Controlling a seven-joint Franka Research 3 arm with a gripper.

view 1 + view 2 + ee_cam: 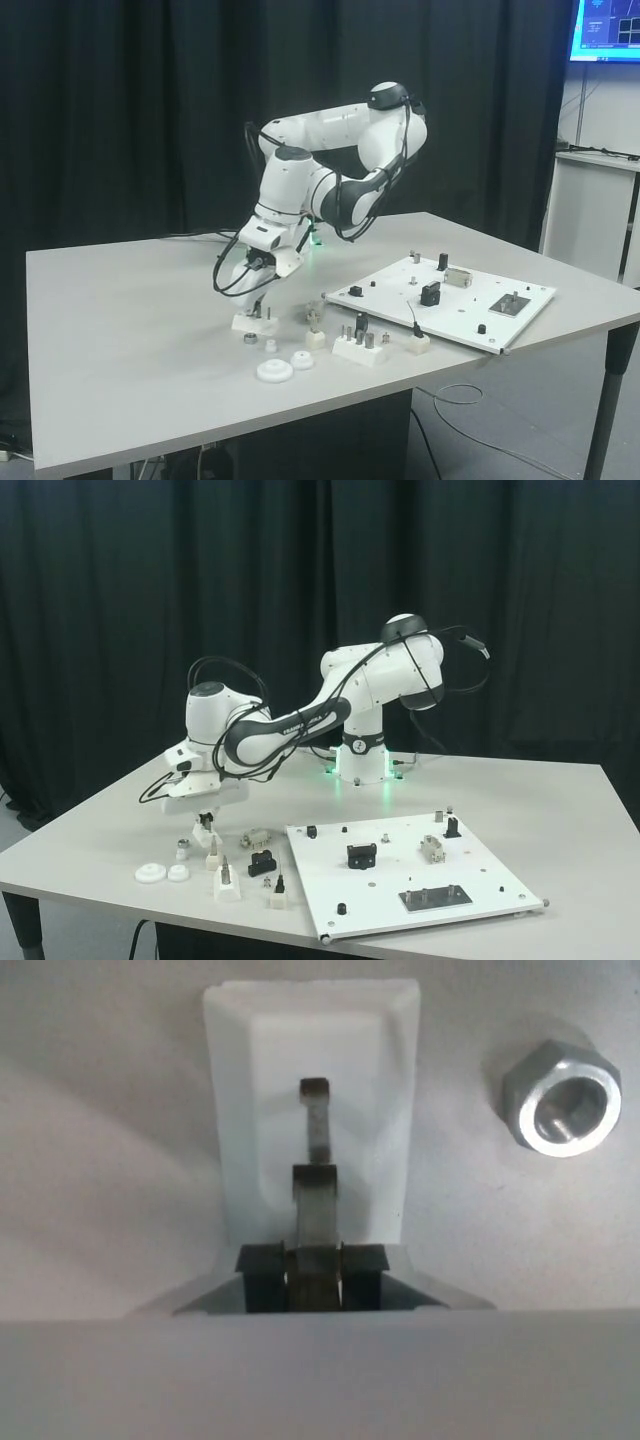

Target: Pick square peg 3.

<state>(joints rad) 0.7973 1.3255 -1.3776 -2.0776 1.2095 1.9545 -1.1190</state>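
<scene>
Two fingers of my claw [313,1265] show in the wrist view, and they are pinched tight on a thin metal peg [315,1130]. It stands up from a white block [370,1090] on the grey table [100,1160]. Its top end is square. A metal nut [562,1097] lies near the block, not touching it.

I think the peg is light, hard and stiff, so it will not bend or break. It looks smooth, so it may slip. The best place to hold it is on its flat sides, low on the shaft, where my claw is now. I would pull it straight up so it does not jam in its hole.

From the first room view, I see the white arm [330,150] bent down to the block [254,322] near the front of the table [120,300]. Two white wheels [285,366] lie in front of it. A white board [440,300] with small parts sits well apart, to one side.

From the second room view, the claw [204,820] hangs right over the same block [208,838]. I cannot see the peg here; it is too small. The board [400,870] sits on the other side of the table [560,810].
</scene>
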